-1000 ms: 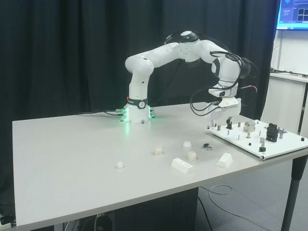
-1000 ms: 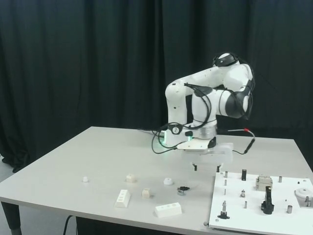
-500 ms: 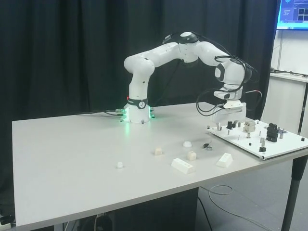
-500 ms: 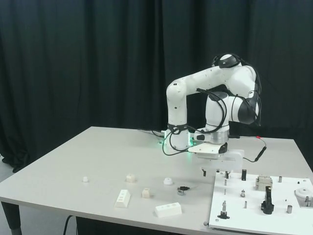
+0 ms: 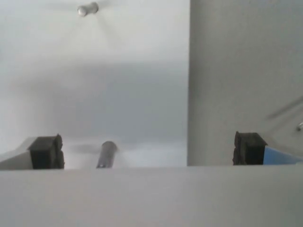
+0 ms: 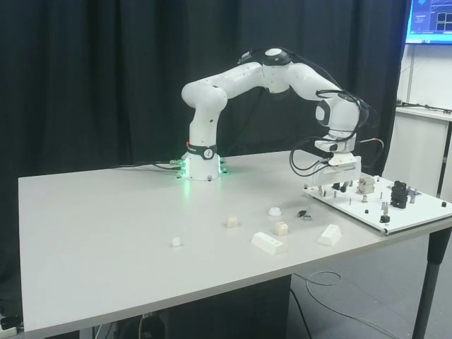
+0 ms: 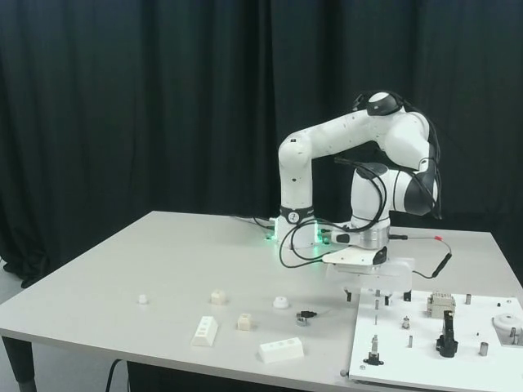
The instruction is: Remove round peg 2.
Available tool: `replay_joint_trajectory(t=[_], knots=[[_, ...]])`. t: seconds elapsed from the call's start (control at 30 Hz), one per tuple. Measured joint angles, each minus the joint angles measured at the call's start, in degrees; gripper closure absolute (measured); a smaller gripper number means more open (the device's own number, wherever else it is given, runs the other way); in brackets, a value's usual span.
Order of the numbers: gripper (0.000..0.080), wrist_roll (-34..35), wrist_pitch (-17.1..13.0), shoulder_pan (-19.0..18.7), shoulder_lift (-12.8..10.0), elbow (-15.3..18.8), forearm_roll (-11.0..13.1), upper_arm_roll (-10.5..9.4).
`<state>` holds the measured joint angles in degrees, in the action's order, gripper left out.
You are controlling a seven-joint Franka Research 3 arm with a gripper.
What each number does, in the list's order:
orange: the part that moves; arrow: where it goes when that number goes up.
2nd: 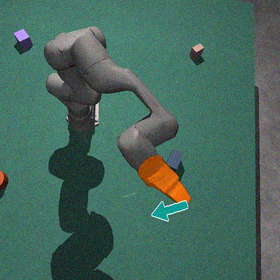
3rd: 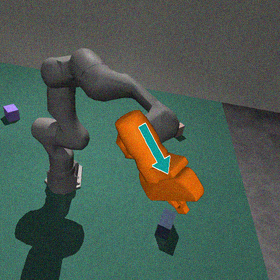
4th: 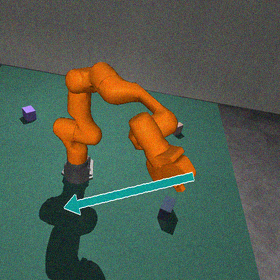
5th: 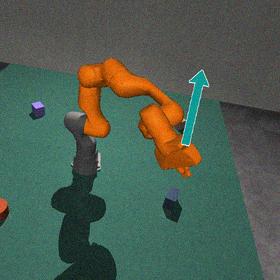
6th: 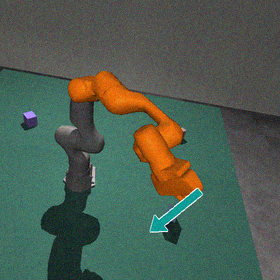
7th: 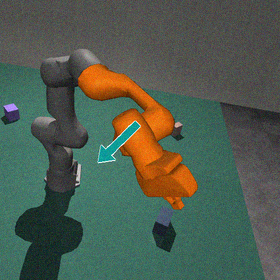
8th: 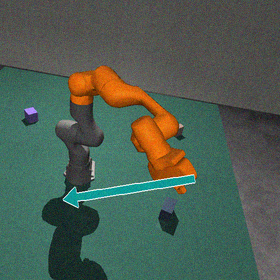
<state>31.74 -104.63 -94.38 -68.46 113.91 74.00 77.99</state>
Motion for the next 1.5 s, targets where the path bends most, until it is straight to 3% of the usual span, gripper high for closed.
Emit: replay_joint_trajectory(t=[0.6,1.03,1.07,1.23,1.27,1.5], knots=[[0.0003,1.3,-0.8,-1.3,0.0,0.2,0.1,-1.72],[0.0003,1.5,-2.0,-2.6,0.0,1.3,0.1,-1.89],[0.0116,1.6,-2.0,-2.6,0.0,1.4,0.1,-1.89],[0.0116,1.9,-2.4,-2.9,0.0,1.6,0.1,-1.89],[0.029,1.9,-2.5,-2.9,0.0,1.6,0.1,-1.89],[0.029,2.4,-2.7,-3.0,0.0,1.6,0.1,-1.89]])
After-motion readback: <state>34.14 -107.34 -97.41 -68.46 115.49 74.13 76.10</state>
